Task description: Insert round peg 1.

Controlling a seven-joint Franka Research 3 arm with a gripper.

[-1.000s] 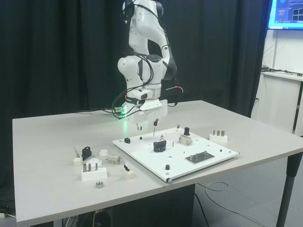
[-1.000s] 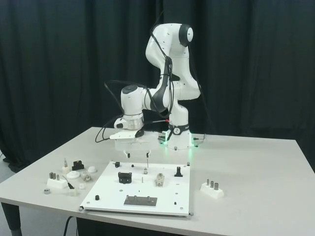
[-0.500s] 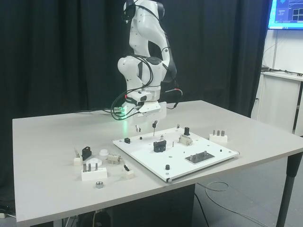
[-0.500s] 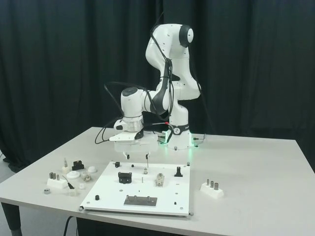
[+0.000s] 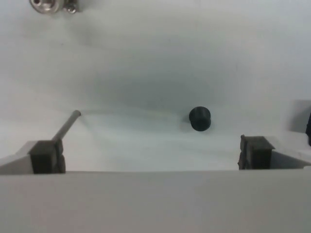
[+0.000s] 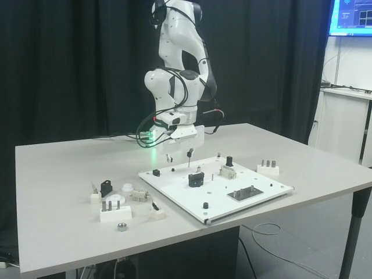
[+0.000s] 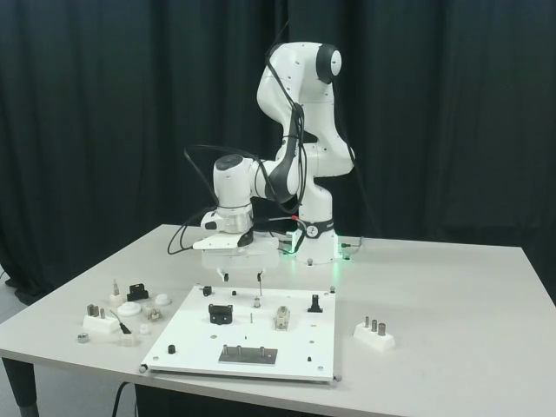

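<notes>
Round peg 1, a thin grey metal rod (image 5: 68, 125), juts out from beside one of the two black fingers (image 5: 46, 156) and hangs point-down over the flat white assembly board (image 6: 174, 187). In the first room view it sits just left of the frame's centre, under the white arm's wrist and clear of the board.

The fingers stand wide apart, so the gripper (image 5: 150, 153) is open. The rod hugs only the one fingertip, and how it is retained there cannot be made out.

The peg's long axis runs close to vertical in both room views. In the wrist view it slants away from its fingertip, so the tip is offset to that finger's side rather than centred between the two.

A small black round knob (image 5: 199, 118) stands on the board between the fingertips, nearer the empty one. A small grey metal fitting (image 5: 46, 5) lies further out on the peg's side.

I judge the coming move depends on lining up the rod's tip, not the gripper's centre, over its hole. The board rests on the grey tabletop (image 6: 58, 174).
</notes>
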